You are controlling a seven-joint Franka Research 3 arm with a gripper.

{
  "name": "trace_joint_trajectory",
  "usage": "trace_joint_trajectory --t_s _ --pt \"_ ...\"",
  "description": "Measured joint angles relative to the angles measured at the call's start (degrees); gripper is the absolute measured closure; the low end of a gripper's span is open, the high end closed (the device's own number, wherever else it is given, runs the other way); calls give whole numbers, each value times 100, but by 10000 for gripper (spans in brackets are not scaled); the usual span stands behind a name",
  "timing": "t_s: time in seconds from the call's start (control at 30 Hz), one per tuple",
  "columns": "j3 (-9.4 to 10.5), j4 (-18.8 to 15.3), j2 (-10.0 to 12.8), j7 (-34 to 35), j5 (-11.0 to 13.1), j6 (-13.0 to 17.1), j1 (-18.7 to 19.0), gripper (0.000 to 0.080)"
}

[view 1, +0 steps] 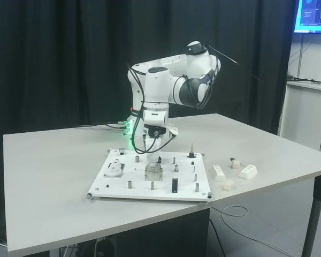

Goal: Remove waterproof.

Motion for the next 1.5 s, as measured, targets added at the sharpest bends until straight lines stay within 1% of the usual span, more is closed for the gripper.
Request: trace_joint_trajectory --t_s 0.33,0.47,0.6,0.63,0.77,0.8,0.97,1.0,1.23,1.27,1.5 --pt "180 28 4 -60 221 163 -80 3" --pt "238 52 14 -83 237 166 -117 3" --pt "249 81 57 -148 236 193 -145 3" --pt "250 83 66 -160 234 211 -149 102" --pt "265 84 70 -170 216 315 -160 102" --pt "265 84 70 -170 214 332 -162 266" --pt "266 81 64 -169 214 363 -174 266" --pt "266 81 62 -161 215 363 -174 424" --pt "266 81 60 -156 221 358 -176 424" --pt "266 81 59 -154 223 356 -177 485" --pt "267 80 56 -148 234 349 -183 485"
